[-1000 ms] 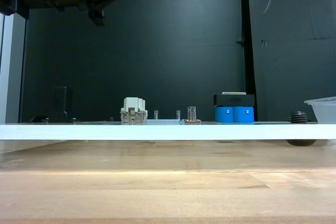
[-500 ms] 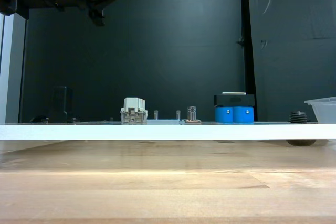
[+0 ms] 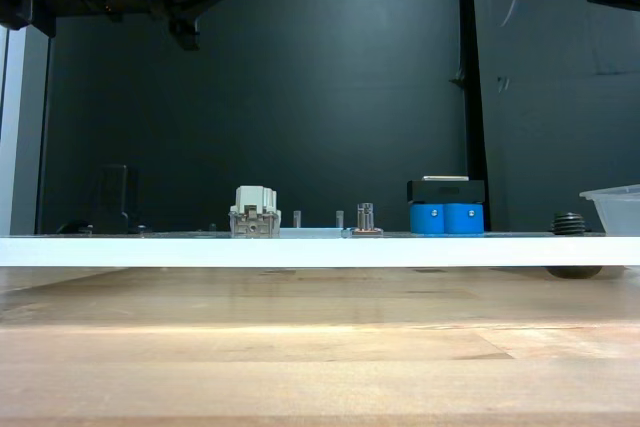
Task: Remove the RJ45 connector from the taskboard and place in the container
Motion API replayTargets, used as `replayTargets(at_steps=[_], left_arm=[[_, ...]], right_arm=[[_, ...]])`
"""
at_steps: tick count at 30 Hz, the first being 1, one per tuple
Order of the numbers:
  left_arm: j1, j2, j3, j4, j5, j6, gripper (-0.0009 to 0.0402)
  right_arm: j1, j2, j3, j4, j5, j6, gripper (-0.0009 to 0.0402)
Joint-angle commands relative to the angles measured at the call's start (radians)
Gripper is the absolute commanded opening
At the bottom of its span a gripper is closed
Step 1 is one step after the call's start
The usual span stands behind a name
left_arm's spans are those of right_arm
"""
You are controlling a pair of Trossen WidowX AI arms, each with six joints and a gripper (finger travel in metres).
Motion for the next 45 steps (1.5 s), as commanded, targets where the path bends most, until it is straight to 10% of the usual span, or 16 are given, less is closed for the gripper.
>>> replayTargets(at_steps=[1,45], left_arm=[[0.0,0.0,0.0,0.0,0.0,0.0,0.0],[0.0,0.0,0.0,0.0,0.0,0.0,0.0]], right_arm=[[0.0,0.018,-0.015,0.042,0.007,-0.002,0.0229],[-0.007,0.069,-0.173,0.315,0.022,-0.072,0.0158]])
